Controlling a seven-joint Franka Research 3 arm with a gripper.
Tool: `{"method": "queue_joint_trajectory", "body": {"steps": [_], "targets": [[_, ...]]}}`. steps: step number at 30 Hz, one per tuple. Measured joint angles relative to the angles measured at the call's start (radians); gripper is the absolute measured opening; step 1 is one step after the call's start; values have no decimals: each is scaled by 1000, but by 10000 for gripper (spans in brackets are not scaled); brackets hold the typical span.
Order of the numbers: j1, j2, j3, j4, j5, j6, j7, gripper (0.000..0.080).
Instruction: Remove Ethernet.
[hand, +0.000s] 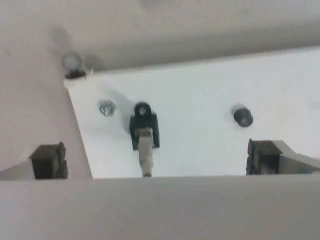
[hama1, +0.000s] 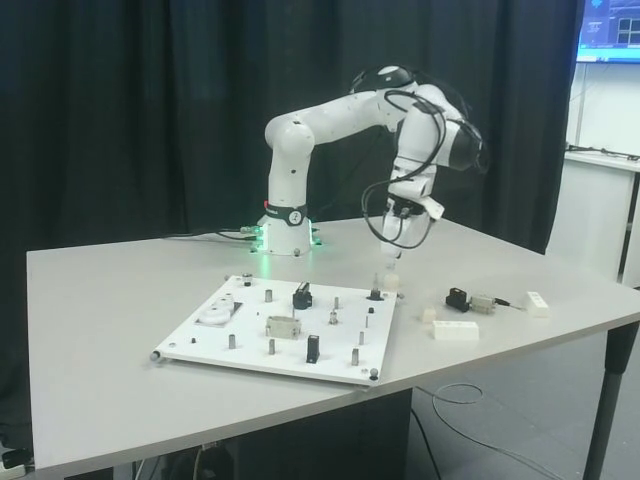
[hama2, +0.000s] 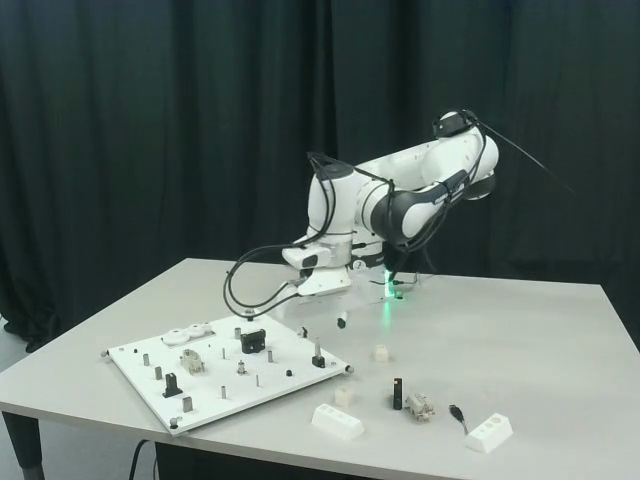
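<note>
A grey Ethernet plug (hand: 145, 152) sits upright in a black socket (hand: 144, 130) near a corner of the white board (hand: 200, 100). The two black fingertips (hand: 48, 161) stand far apart on either side of the plug, so my gripper (hand: 156, 159) is open and holds nothing. From the room views the gripper (hama1: 387, 268) (hama2: 342, 320) hangs some way above that socket (hama1: 375, 293) (hama2: 317, 358) at the board's edge, with no contact.
The board (hama1: 250, 350) carries several other pegs and black fixtures (hama1: 301, 295). Beside it on the grey table lie white blocks (hama1: 455, 329) (hama1: 537, 303), a black connector (hama1: 458, 298) and a small cable end (hama2: 458, 413). The arm's own cable loops below its wrist (hama2: 250, 280).
</note>
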Motion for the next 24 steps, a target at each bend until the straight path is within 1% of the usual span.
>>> {"method": "queue_joint_trajectory", "body": {"steps": [7, 16, 24], "targets": [[0, 1, 5, -39, 17, 11, -59, 800], [-2, 3, 28, -83, 75, 33, -128, 800], [-2, 14, 50, -109, 121, 49, -169, 800]]}}
